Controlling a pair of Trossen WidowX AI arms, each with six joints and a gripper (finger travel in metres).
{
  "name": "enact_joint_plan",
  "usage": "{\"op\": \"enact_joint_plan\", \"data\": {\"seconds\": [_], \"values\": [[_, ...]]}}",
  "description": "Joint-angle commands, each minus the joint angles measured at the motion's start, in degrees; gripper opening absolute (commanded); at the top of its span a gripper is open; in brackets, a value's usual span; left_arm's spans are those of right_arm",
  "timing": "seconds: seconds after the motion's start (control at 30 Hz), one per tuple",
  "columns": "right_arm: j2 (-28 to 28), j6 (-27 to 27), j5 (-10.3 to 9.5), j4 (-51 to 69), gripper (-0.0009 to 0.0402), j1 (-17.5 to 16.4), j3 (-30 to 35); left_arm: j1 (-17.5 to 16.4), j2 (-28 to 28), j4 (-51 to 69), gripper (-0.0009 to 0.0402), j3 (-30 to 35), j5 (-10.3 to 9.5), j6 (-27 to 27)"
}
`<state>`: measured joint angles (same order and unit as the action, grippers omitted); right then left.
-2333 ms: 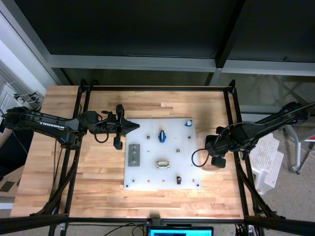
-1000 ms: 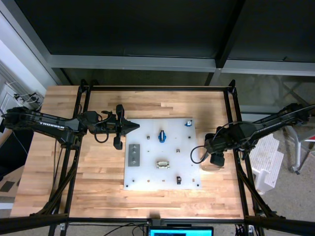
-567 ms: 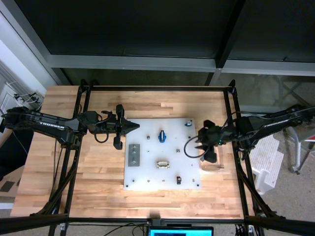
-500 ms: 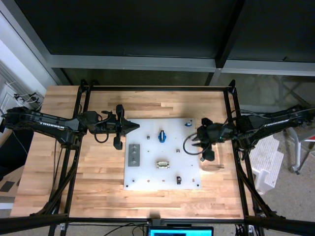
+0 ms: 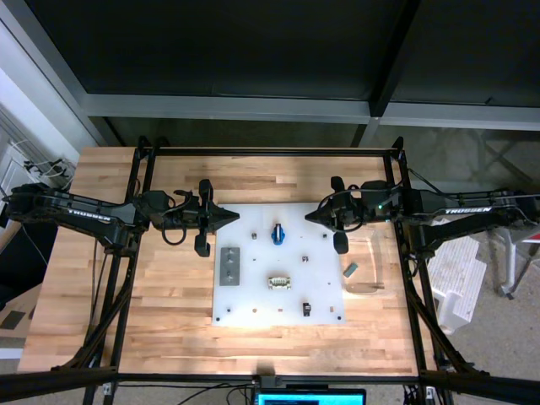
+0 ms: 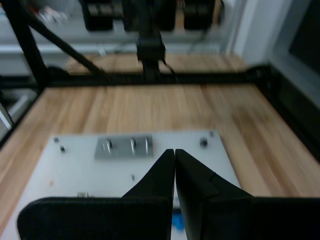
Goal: Remove the 16mm bar from the taskboard and place in the container
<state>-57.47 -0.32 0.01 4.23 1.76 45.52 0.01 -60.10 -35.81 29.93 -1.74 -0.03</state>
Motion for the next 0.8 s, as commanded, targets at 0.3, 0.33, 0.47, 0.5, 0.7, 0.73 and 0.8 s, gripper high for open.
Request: {"op": "enact_joint_plan", "data": {"seconds": [0.3,0.33,0.47,0.5,0.7,0.73,0.8], "values": [[0.0,-1.1,-2.62,-21.1,0.0000,3.1,-7.2,0.0,0.0,0.0,0.0000,0.0,0.00,0.0],[0.0,-1.0,-2.64,-22.1,0.0000,3.1,-7.6,0.0,0.0,0.0,0.0000,0.0,0.00,0.0],[0.0,0.4,-2.69,-26.4,0.0000,3.1,-9.7,0.0,0.0,0.0,0.0000,0.0,0.00,0.0],[0.0,0.8,-2.67,-27.2,0.0000,3.1,-10.2,0.0,0.0,0.0,0.0000,0.0,0.00,0.0],[0.0,1.2,-3.30,-28.3,0.0000,3.1,-11.0,0.0,0.0,0.0,0.0000,0.0,0.00,0.0],[0.0,1.3,-3.30,-28.3,0.0000,3.0,-11.0,0.0,0.0,0.0,0.0000,0.0,0.00,0.0],[0.0,1.6,-3.28,-28.3,0.0000,3.0,-11.0,0.0,0.0,0.0,0.0000,0.0,0.00,0.0]]}}
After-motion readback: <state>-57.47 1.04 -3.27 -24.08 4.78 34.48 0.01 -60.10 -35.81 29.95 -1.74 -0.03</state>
